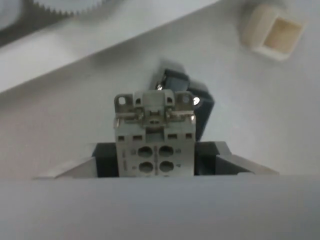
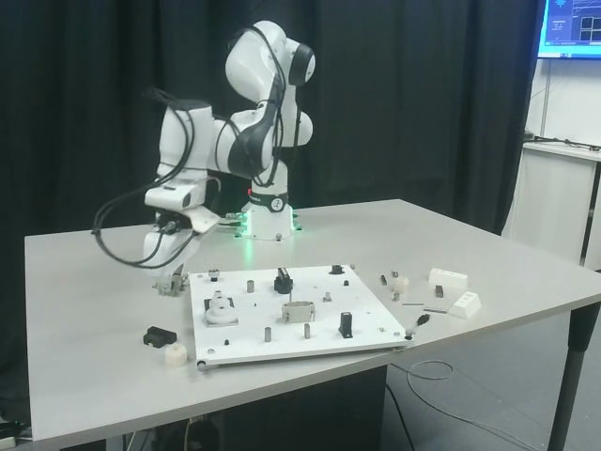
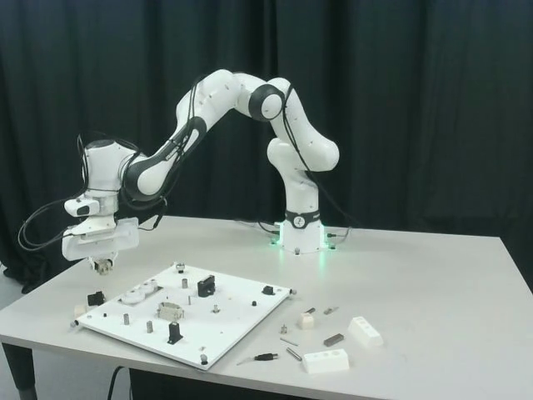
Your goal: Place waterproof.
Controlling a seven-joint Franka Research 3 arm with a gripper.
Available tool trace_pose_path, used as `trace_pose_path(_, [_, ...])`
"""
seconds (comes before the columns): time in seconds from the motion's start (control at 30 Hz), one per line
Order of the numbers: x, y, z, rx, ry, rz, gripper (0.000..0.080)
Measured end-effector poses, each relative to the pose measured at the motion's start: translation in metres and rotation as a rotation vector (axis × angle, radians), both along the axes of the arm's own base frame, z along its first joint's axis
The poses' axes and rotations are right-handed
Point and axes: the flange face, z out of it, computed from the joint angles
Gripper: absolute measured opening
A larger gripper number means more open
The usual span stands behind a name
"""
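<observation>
My gripper (image 1: 155,161) is shut on the waterproof connector (image 1: 154,137), a grey block with metal clips on top and several round holes in its face. Black fingers (image 1: 106,160) press it from both sides. In the first room view the gripper (image 2: 172,280) hangs just above the table, off the left edge of the white board (image 2: 362,324), with the connector (image 2: 169,284) small at its tip. The second room view shows the gripper (image 3: 104,265) over the table near the board's far left corner (image 3: 241,329). A black part (image 1: 187,92) lies on the table under the connector.
A small white hollow cube (image 1: 274,32) and the black part (image 2: 160,335) lie on the table left of the board. White gears (image 2: 221,310) and black fixtures (image 2: 282,281) stand on the board. White blocks (image 2: 448,279) and loose pins (image 2: 434,309) lie to its right.
</observation>
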Motion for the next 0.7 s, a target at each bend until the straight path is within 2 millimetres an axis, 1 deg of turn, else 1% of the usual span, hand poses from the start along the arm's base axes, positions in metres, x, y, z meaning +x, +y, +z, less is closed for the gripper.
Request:
trace_pose_path(0.17, [-0.01, -0.01, -0.015, 0.011, 0.011, -0.015, 0.031])
trace_pose_path(0.37, [-0.019, -0.018, -0.029, 0.027, 0.021, -0.032, 0.031])
trace_pose_path(0.7, [-0.026, -0.023, -0.045, 0.046, 0.034, -0.048, 0.031])
